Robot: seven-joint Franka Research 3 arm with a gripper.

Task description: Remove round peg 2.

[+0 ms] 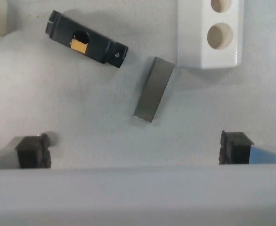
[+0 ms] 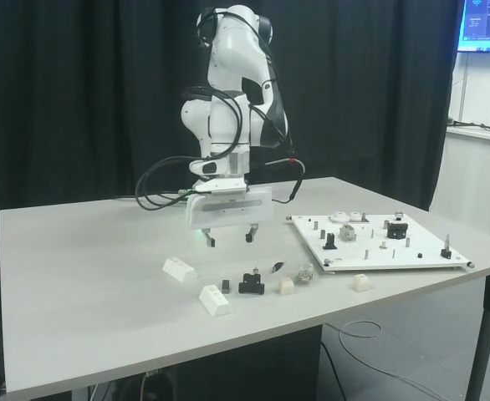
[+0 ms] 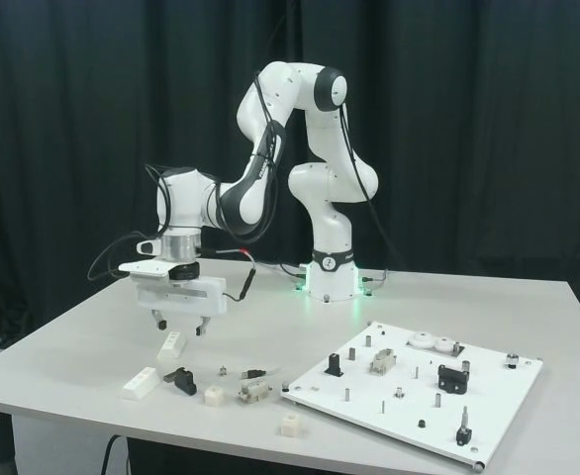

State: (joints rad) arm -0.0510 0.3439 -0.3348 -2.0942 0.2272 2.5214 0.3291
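With its fingers spread and empty, the gripper (image 3: 180,326) hangs well apart from the white board (image 3: 488,421), where round peg 2 presumably stands among similar pegs, so a wrong pick is possible.

No text, label, brand, number or sign can be read in any of the views

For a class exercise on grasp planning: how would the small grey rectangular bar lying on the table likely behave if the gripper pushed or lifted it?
The grey bar looks rigid, so probably stiff. Flat-sided and lying flat on the table, it should slide, not roll.
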